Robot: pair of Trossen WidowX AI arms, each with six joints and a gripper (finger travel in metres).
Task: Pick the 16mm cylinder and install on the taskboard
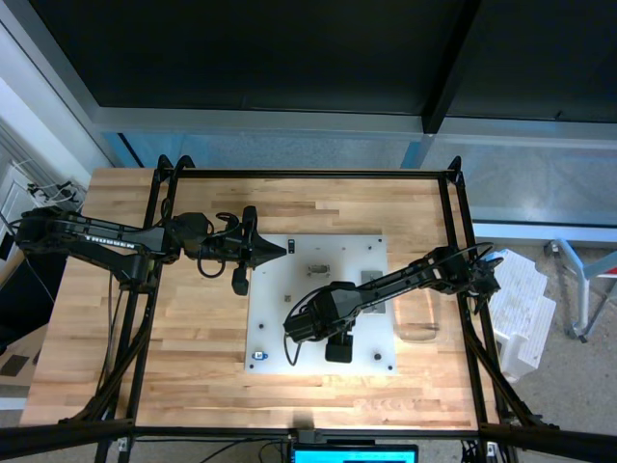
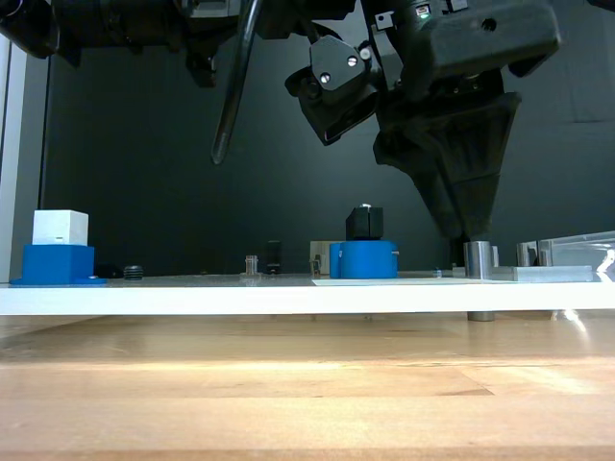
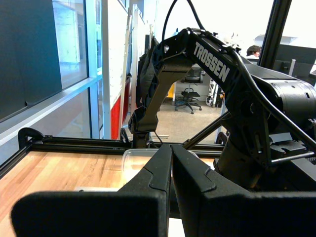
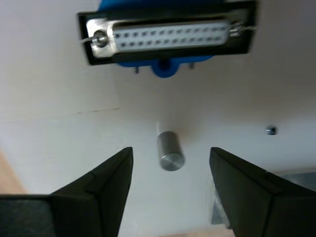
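The 16mm cylinder (image 4: 169, 149) is a short silver pin standing upright on the white taskboard (image 4: 59, 98). My right gripper (image 4: 170, 154) is open, with one finger on each side of the pin and neither touching it. From table height the cylinder (image 2: 478, 259) sits in the taskboard (image 2: 192, 296) near its front right, and its lower end shows under the plate. The right gripper (image 2: 461, 230) hangs just above it. From above, the right gripper (image 1: 337, 352) hides the pin. My left gripper (image 1: 275, 249) hovers shut over the taskboard's (image 1: 280, 289) far left edge, holding nothing.
A beige multi-pin connector (image 4: 168, 37) on a blue mount lies just beyond the pin. A blue fitting (image 2: 365, 259) stands mid-board and a blue-and-white block (image 2: 58, 252) at its left. The grey metal block (image 2: 548, 273) and the clear tray (image 1: 419, 313) lie to the right.
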